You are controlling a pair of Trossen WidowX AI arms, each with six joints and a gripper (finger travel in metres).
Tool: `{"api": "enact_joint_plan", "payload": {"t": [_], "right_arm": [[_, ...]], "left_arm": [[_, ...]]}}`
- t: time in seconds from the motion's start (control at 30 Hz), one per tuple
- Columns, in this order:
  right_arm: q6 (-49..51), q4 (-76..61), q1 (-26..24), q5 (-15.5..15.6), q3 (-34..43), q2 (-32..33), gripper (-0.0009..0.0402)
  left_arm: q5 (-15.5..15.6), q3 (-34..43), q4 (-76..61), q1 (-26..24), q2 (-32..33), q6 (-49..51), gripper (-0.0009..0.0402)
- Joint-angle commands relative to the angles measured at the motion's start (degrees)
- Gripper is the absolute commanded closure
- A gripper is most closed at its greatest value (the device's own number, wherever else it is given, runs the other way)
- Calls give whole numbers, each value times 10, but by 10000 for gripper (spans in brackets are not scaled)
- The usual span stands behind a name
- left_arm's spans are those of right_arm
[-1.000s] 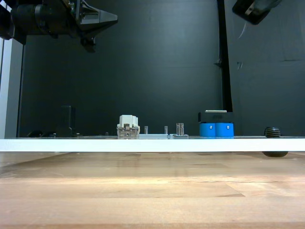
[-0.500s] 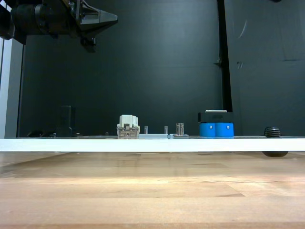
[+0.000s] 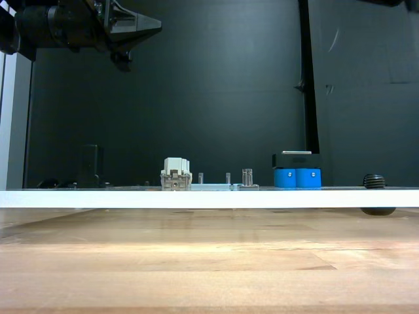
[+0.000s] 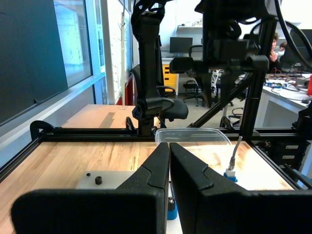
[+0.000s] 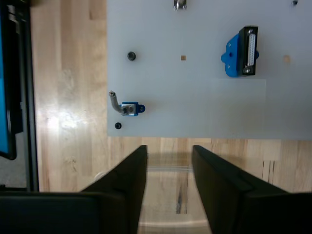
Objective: Remove the RJ45 connector from the taskboard and place in the container
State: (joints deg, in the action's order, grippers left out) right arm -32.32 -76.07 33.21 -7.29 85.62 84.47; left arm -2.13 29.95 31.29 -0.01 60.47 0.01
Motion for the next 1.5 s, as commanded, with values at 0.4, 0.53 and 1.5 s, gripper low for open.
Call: {"api": "enact_joint_plan", "payload": {"t": [0.4, 0.53, 1.5], "right_arm": [[-28, 42, 32, -7, -14, 72, 173], [-44, 68, 43, -7, -33, 79, 173], [-92, 247, 70, -34, -173, 98, 173]], "left_arm": [[0, 0, 0, 0, 0, 0, 393], [0, 0, 0, 0, 0, 0, 393], [0, 0, 0, 0, 0, 0, 393]]}}
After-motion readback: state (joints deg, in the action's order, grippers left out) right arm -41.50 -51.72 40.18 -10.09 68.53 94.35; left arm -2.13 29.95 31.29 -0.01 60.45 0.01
